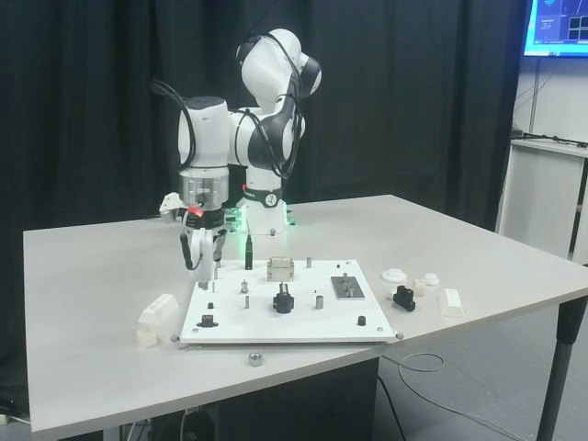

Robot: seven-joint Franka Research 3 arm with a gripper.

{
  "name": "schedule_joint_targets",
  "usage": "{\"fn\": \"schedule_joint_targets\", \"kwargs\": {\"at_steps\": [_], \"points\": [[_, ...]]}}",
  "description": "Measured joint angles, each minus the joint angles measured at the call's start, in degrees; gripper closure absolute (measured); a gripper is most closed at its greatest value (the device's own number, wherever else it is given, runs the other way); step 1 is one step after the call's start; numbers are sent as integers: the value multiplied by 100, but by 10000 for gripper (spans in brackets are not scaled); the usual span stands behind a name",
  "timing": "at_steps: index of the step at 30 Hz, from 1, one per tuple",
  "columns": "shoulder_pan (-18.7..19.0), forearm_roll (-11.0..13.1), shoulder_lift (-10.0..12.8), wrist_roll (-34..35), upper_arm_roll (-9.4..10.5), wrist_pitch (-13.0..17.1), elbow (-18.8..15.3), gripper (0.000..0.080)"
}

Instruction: Place Ethernet.

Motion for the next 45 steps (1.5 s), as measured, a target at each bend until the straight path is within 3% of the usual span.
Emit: {"fn": "schedule_joint_targets", "kwargs": {"at_steps": [8, 27, 45], "points": [[0, -25, 9, -8, -1, 2, -2, 725], [-151, -377, 26, -199, -60, 15, -294, 725], [-277, -346, 40, -513, -60, 556, -639, 725]]}}
